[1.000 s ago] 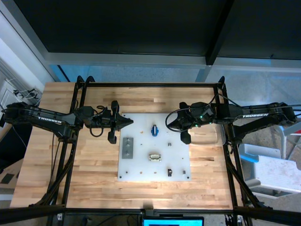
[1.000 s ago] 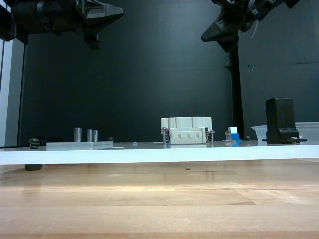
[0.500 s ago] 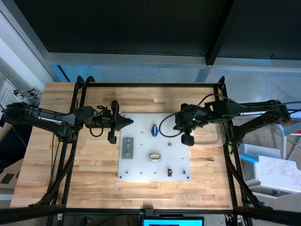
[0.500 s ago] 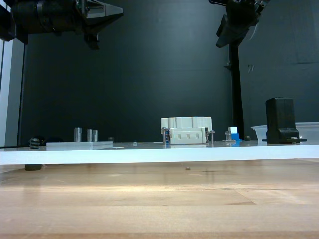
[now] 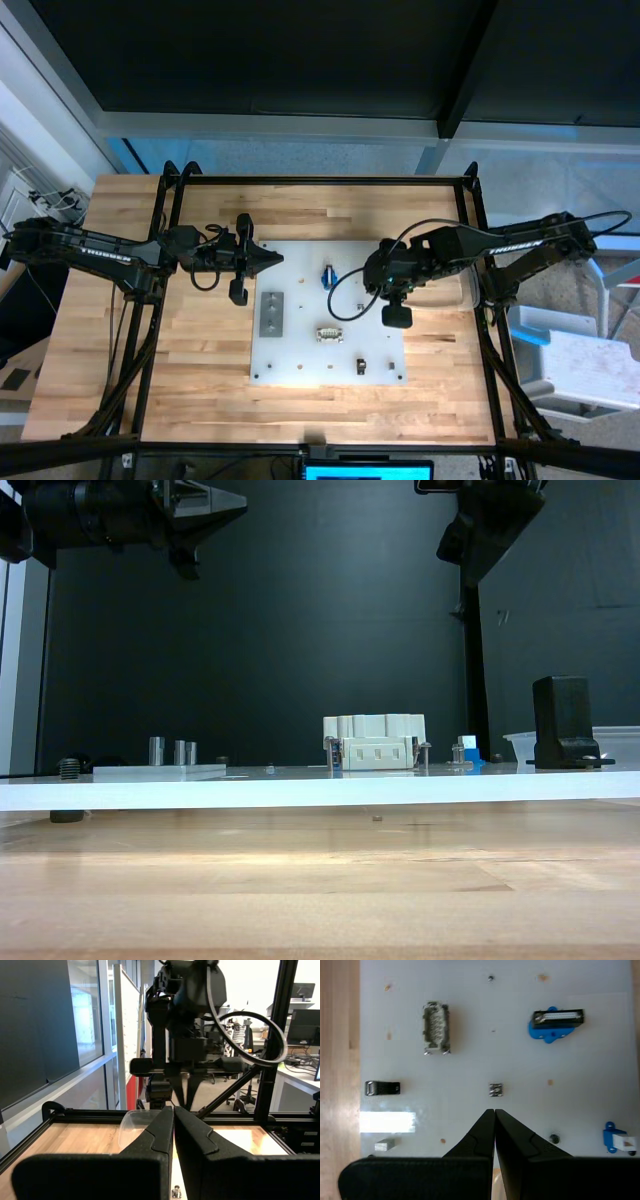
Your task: Pick the 16mm bar from the taskboard and place it in the container
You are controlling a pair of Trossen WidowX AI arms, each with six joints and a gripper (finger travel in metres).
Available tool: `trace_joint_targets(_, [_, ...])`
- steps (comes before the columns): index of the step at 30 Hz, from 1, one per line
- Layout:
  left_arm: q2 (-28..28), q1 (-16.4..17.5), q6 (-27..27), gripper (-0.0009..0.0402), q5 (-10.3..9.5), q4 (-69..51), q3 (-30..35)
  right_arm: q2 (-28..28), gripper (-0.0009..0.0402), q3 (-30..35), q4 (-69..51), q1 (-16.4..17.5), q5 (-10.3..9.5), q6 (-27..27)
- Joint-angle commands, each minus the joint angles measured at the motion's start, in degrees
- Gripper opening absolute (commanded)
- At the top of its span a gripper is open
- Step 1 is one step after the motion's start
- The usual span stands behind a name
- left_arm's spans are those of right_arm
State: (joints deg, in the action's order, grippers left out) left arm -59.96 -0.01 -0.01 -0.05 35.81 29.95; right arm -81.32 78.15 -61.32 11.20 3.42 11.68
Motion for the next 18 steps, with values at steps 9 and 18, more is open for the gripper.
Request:
trace_joint_targets(9, [-0.02, 0.02, 0.00, 0.0000, 0.02, 0.02, 0.00, -2.49, 0.0000, -0.02, -4.87, 4.90, 0.02, 5.03])
trace_joint_targets(18, [-0.02, 0.02, 0.00, 0.0000, 0.02, 0.02, 0.00, -4.35, 0.0000, -0.02, -5.75, 8.46, -0.07, 9.05])
